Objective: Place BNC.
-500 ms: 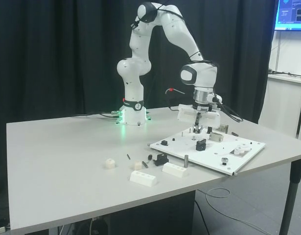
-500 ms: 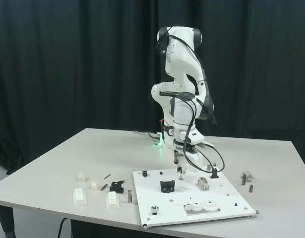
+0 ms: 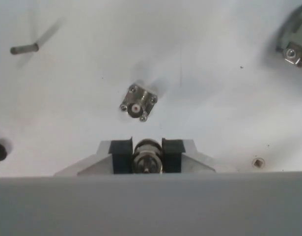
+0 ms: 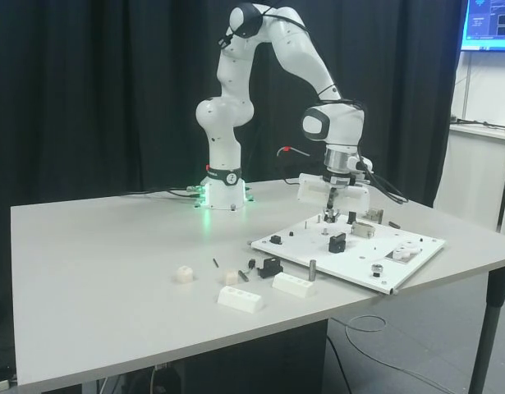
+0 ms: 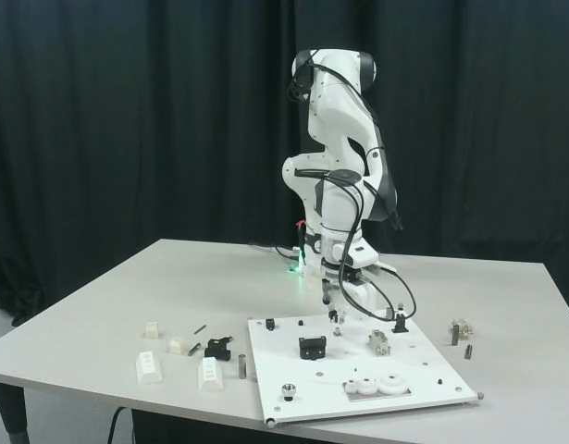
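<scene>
My gripper [image 3: 147, 156] hangs above the assembly board [image 4: 416, 261], w/ the BNC plug [image 3: 147, 157] between its fingers. The socket [image 3: 138, 102] sits on the board just beside the plug, apart from it. Loose blocks [image 4: 240, 299] lie on the table [image 4: 88, 263] off the board's edge, away from my base.

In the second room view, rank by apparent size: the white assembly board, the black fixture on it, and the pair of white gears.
1. White assembly board, by far the largest.
2. Pair of white gears.
3. Black fixture, only slightly smaller; the gears sit nearer the camera, so this order is uncertain.
</scene>
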Controlling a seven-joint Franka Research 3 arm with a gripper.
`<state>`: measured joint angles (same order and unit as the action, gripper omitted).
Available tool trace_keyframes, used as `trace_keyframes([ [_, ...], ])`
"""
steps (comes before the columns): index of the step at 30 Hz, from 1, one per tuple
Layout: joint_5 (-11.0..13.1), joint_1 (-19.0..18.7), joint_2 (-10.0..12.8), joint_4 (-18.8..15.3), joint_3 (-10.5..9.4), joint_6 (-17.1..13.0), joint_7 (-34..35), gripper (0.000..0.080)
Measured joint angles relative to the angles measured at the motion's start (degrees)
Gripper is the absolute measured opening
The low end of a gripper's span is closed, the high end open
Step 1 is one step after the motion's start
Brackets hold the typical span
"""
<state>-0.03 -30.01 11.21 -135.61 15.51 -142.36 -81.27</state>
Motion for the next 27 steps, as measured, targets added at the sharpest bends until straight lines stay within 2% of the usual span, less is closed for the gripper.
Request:
trace_keyframes([
  [27,0.0,0.2,-0.5,0.1,0.06,0.1,1.3,0.0121],
])
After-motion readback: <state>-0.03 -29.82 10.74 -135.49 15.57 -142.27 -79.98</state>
